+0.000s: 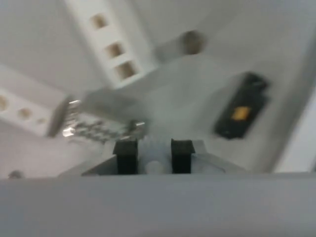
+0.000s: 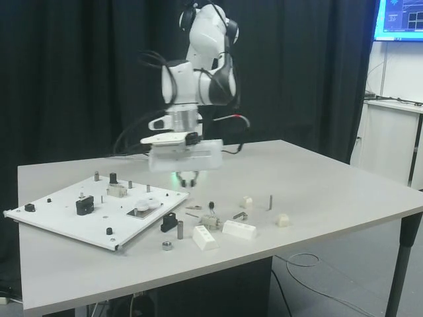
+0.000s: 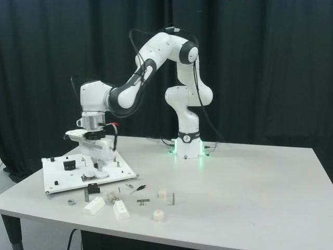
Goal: Place small gear.
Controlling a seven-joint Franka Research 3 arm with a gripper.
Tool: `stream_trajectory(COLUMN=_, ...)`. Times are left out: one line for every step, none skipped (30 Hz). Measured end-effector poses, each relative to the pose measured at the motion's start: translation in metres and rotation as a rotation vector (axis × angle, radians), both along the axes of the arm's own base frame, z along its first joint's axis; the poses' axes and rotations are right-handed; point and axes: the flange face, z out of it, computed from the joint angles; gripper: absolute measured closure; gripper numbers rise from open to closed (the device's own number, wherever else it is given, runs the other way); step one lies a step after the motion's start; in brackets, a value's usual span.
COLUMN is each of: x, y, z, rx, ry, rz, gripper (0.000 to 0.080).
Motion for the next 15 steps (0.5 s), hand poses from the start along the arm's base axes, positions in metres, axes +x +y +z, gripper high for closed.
stream_trajectory(x=0.003, y=0.007, z=0.0, rx=0.003, ry=0.002, rz=0.008, gripper=0.0665)
stream_trajectory(x=0.006, y=0.014, z=0.0, rx=0.006, ry=0.004, rz=0.014, gripper=0.0665)
stream_trajectory(x=0.009, y=0.021, z=0.0, rx=0.009, ry=0.006, rz=0.019, gripper=0.0665)
stream_trajectory(x=0.011, y=0.028, z=0.0, rx=0.011, ry=0.007, rz=0.022, gripper=0.0665)
stream_trajectory(x=0.014, y=0.034, z=0.0, rx=0.013, ry=0.009, rz=0.025, gripper=0.0665)
stream_trajectory(x=0.016, y=0.041, z=-0.001, rx=0.014, ry=0.01, rz=0.027, gripper=0.0665)
stream_trajectory(x=0.019, y=0.048, z=-0.001, rx=0.016, ry=0.012, rz=0.03, gripper=0.0665)
stream_trajectory(x=0.021, y=0.055, z=-0.001, rx=0.017, ry=0.013, rz=0.033, gripper=0.0665)
stream_trajectory(x=0.023, y=0.062, z=-0.002, rx=0.018, ry=0.015, rz=0.037, gripper=0.0665)
stream_trajectory(x=0.025, y=0.068, z=-0.002, rx=0.019, ry=0.016, rz=0.039, gripper=0.0665)
stream_trajectory(x=0.027, y=0.075, z=-0.002, rx=0.02, ry=0.018, rz=0.043, gripper=0.0665)
stream_trajectory(x=0.029, y=0.081, z=-0.003, rx=0.021, ry=0.019, rz=0.045, gripper=0.0665)
stream_trajectory(x=0.031, y=0.087, z=-0.003, rx=0.021, ry=0.019, rz=0.046, gripper=0.0665)
stream_trajectory(x=0.033, y=0.093, z=-0.003, rx=0.021, ry=0.019, rz=0.046, gripper=0.0665)
stream_trajectory(x=0.035, y=0.098, z=-0.003, rx=0.02, ry=0.019, rz=0.044, gripper=0.0665)
